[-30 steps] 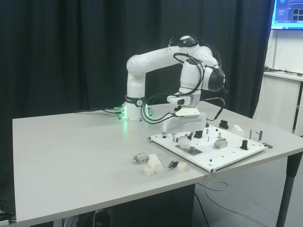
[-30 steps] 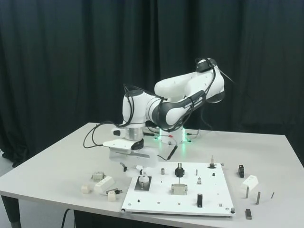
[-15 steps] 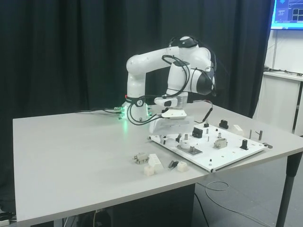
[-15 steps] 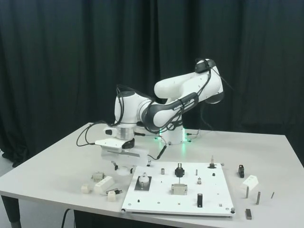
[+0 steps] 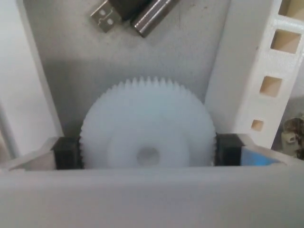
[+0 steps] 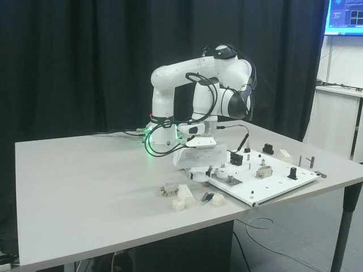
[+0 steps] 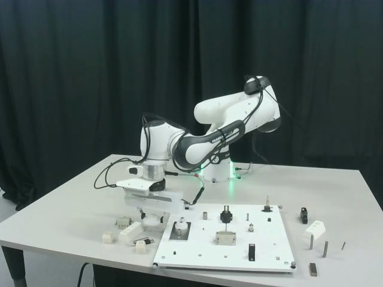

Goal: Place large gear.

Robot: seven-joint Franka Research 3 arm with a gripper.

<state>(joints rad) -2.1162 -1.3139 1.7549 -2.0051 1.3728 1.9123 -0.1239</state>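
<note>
The large gear (image 5: 147,128) is white, toothed all round, with a small hole at its centre. It sits between the two black finger pads (image 5: 64,153) of my gripper (image 5: 147,152), which is shut on it. In the first room view the gripper (image 6: 198,171) holds the gear (image 6: 199,175) low over the grey table, just off the near-left edge of the white board (image 6: 272,187). In the second room view the gripper (image 7: 149,216) and gear (image 7: 149,220) hang just left of the board (image 7: 269,251).
Below the gear lie a USB plug (image 5: 107,16) and a metal cylinder (image 5: 152,16), flanked by a white block with square holes (image 5: 266,71). Small loose parts (image 6: 179,204) lie close by. The board carries pegs, a grey plate (image 7: 179,230) and black fixtures.
The arm has swung from above the board's grey plate to the left, off the board's edge and lower, carrying the gear toward the loose parts on the table.
</note>
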